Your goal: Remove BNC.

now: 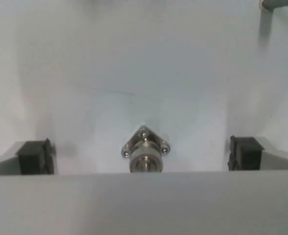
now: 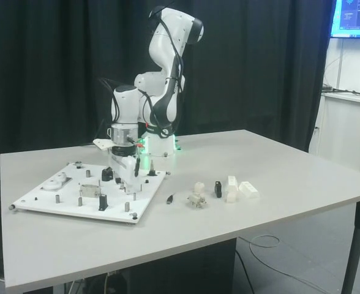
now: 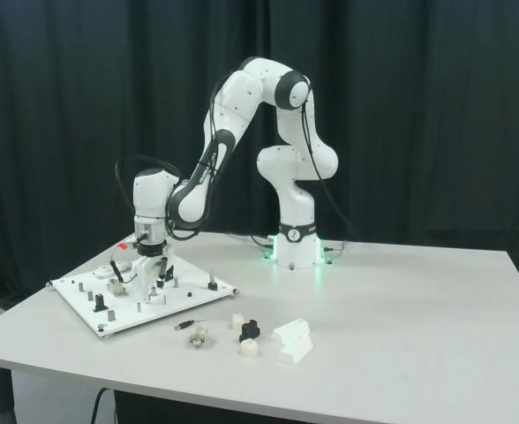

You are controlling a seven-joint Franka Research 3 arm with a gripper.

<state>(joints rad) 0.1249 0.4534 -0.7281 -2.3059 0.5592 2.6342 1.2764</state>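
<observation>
Approach step: jaws over the BNC, nothing gripped yet.

We judge we are lining up the grasp. In the wrist view the gripper stands wide open, its black pads well apart either side of the BNC, which sits on its flange on the white board on the tabletop. Next we would lower, stay centred, close on the connector, then probably twist and lift.

The white seven-jointed robot arm and the flat white assembly board on the grey table are taken in by both room views from some distance, the board lying toward 9 o'clock of the arm's base. In the wrist view, the board is seen from close above.
</observation>
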